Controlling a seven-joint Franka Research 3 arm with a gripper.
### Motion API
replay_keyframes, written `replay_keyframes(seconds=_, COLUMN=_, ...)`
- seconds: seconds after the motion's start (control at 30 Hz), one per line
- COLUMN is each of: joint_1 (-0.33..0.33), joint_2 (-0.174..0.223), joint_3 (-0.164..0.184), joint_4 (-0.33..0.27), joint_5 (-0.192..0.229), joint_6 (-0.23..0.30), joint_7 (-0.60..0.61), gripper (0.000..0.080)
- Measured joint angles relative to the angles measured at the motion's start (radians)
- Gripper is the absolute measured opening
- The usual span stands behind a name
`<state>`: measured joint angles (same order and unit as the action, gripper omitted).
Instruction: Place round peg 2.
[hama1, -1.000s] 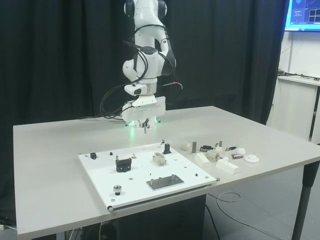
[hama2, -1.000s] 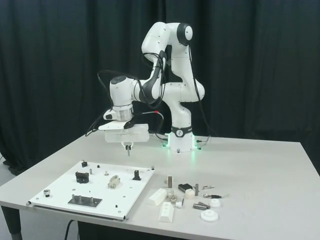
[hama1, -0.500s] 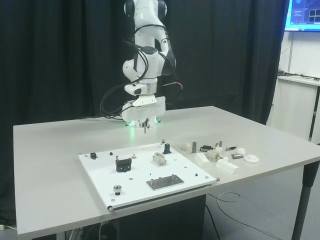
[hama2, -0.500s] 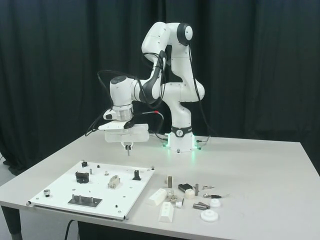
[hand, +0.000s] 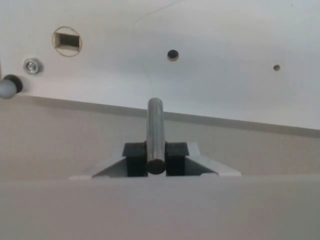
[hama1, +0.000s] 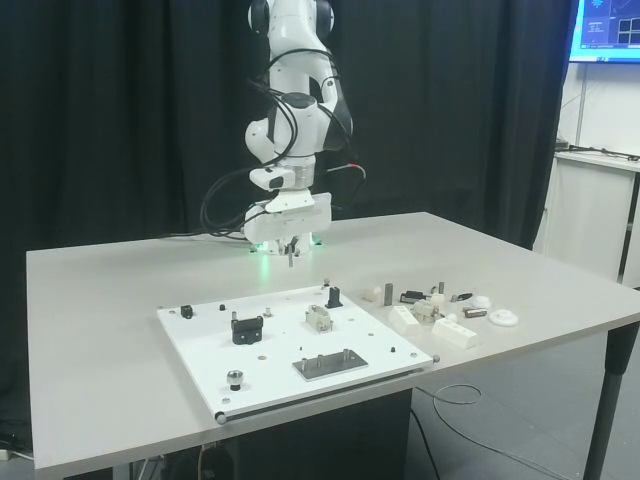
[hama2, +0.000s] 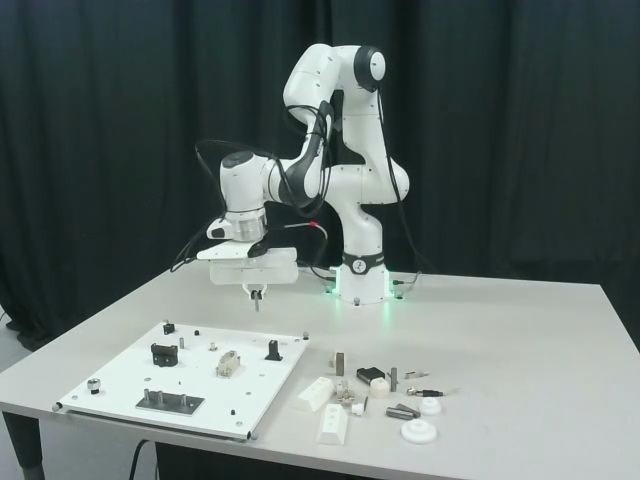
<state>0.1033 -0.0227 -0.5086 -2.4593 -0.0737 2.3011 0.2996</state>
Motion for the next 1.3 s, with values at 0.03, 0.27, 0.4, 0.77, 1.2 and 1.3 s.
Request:
replay_keyframes(seconds=0.03, joint_1=0.000, joint_2=0.000, joint_3=0.000, joint_4=0.000, joint_5=0.000, joint_6=0.000, joint_7=0.000, gripper=0.0073)
replay_keyframes(seconds=0.27, joint_1=0.002, joint_2=0.000, joint_3=0.000, joint_4=0.001, joint_5=-0.001, joint_6=0.000, joint_7=0.001, gripper=0.0073)
replay_keyframes(seconds=0.4, joint_1=0.002, joint_2=0.000, joint_3=0.000, joint_4=0.001, joint_5=-0.002, joint_6=0.000, joint_7=0.001, gripper=0.0073)
replay_keyframes(seconds=0.77, joint_1=0.003, joint_2=0.000, joint_3=0.000, joint_4=0.002, joint_5=-0.005, joint_6=0.000, joint_7=0.004, gripper=0.0073)
replay_keyframes(seconds=1.2, joint_1=0.023, joint_2=-0.001, joint_3=0.003, joint_4=0.007, joint_5=-0.015, joint_6=0.000, joint_7=0.004, gripper=0.0073)
replay_keyframes(seconds=1.3, joint_1=0.030, joint_2=-0.003, joint_3=0.004, joint_4=0.007, joint_5=-0.015, joint_6=0.000, joint_7=0.004, gripper=0.0073)
